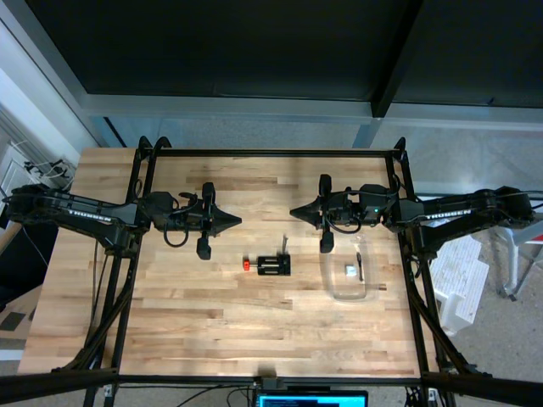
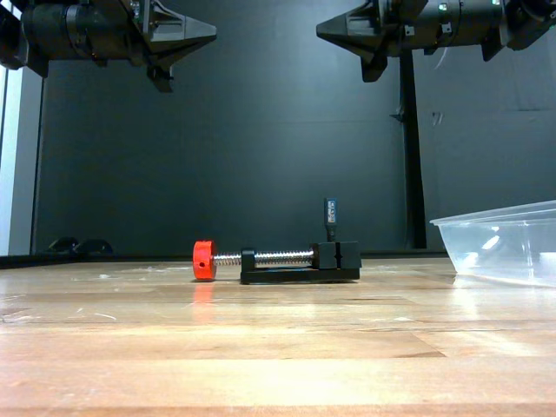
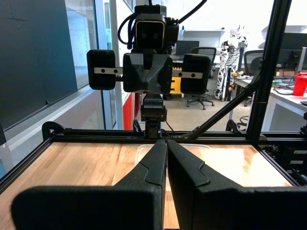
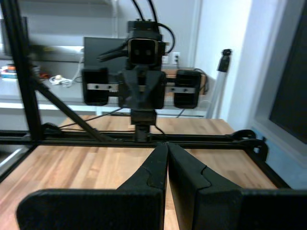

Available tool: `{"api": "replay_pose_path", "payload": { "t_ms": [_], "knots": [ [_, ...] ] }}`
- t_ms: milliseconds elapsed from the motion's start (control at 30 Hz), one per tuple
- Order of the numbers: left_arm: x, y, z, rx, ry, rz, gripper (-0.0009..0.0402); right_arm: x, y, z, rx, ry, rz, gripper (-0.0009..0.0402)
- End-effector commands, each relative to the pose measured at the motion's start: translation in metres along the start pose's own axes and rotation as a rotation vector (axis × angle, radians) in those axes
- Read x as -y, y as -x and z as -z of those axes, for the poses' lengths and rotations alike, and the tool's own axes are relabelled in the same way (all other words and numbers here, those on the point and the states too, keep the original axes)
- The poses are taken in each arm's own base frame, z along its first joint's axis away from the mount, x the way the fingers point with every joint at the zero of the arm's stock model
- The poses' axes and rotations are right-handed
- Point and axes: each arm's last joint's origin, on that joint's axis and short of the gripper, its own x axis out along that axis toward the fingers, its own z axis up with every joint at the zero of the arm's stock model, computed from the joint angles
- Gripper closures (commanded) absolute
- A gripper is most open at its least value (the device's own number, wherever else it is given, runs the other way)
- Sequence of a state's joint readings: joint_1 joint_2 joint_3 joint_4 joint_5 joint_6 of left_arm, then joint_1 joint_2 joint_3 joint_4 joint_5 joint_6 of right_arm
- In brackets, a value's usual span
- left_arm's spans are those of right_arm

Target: Remove the USB-C connector from taskboard and place in the container

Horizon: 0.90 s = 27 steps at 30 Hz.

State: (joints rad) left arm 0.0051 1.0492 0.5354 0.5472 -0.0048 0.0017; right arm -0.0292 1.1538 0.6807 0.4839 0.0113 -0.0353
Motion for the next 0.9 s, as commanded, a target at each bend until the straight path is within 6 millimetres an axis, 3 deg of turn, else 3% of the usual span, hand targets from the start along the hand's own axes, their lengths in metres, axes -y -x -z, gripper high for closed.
{"api": "replay_pose_path", "payload": {
  "t_ms": [33,900],
  "knots": [
    [-0.0001,0.0,-0.0001,0.0,0.0,0.0,0.0393,0.0,0.0001,0.0,0.004,0.0,-0.004,0.0393],
    [0.0,0.0,-0.0001,0.0,0.0,0.0,0.0393,-0.0014,0.0026,0.0089,0.006,-0.055,-0.031,0.0393]
  ]
}}
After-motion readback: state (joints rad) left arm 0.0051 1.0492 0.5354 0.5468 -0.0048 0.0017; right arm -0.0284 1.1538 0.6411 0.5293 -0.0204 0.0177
